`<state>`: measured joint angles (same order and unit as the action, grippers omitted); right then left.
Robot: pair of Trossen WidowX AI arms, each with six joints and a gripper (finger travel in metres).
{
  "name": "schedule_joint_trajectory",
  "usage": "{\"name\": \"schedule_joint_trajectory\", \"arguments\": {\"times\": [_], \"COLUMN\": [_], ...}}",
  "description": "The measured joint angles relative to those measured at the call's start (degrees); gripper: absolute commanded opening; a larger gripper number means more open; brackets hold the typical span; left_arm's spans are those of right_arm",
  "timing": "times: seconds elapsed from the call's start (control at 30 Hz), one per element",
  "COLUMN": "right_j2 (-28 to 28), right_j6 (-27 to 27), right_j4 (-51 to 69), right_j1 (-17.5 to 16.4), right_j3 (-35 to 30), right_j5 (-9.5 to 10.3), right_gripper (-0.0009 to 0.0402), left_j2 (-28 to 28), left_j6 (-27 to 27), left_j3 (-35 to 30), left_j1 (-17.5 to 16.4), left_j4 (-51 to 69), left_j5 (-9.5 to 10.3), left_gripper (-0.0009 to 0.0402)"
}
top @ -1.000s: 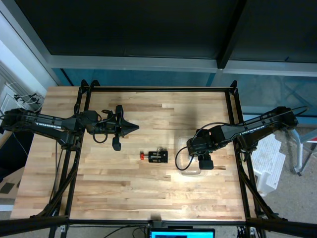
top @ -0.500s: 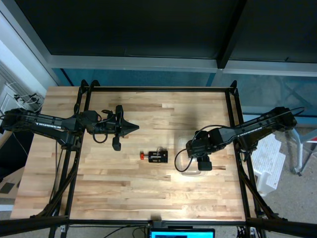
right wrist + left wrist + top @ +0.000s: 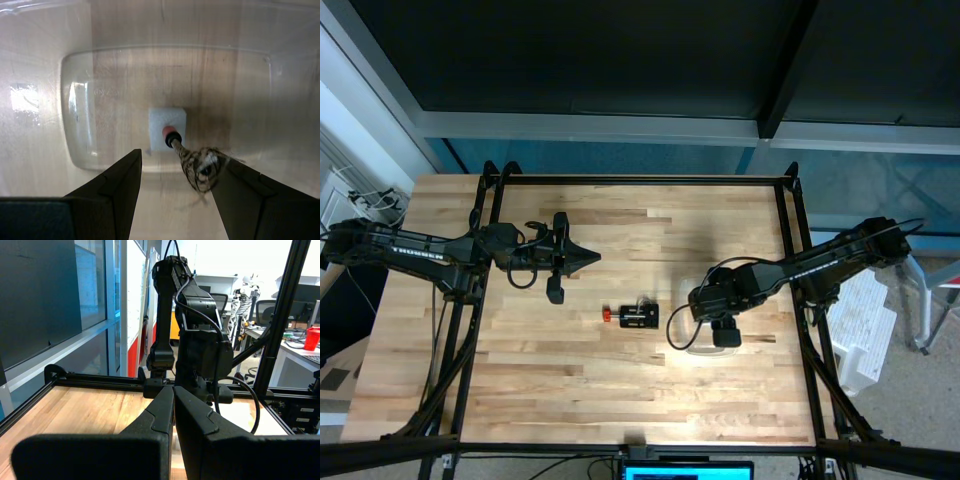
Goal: Pick the rca connector and install on the hub
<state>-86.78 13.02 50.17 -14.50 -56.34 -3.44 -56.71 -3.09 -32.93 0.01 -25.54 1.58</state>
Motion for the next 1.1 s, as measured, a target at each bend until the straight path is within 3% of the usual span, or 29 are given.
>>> {"name": "schedule_joint_trajectory", "arguments": {"times": [0.23,0.97,1.1], "right_j2": [-0.9,-4.76,-5.22], "right_j6": [0.04,0.35,0.66], "right_j4": [-1.16,-5.79,-5.97], "right_j1": [-0.15,-0.39,-0.37], "right_j3": [0.0,0.09,0.09], "right_j5": [0.0,-0.09,-0.09], "right_gripper": [0.0166,0.0,0.0004], "left_j2": [0.0,0.0,0.0], "left_j6": [0.0,0.0,0.0], "left_j3": [0.0,0.0,0.0], "left_j1": [0.0,0.0,0.0], "left_j4": [0.0,0.0,0.0], "left_j5": [0.0,0.0,0.0], "left_gripper": [0.0,0.0,0.0]}}
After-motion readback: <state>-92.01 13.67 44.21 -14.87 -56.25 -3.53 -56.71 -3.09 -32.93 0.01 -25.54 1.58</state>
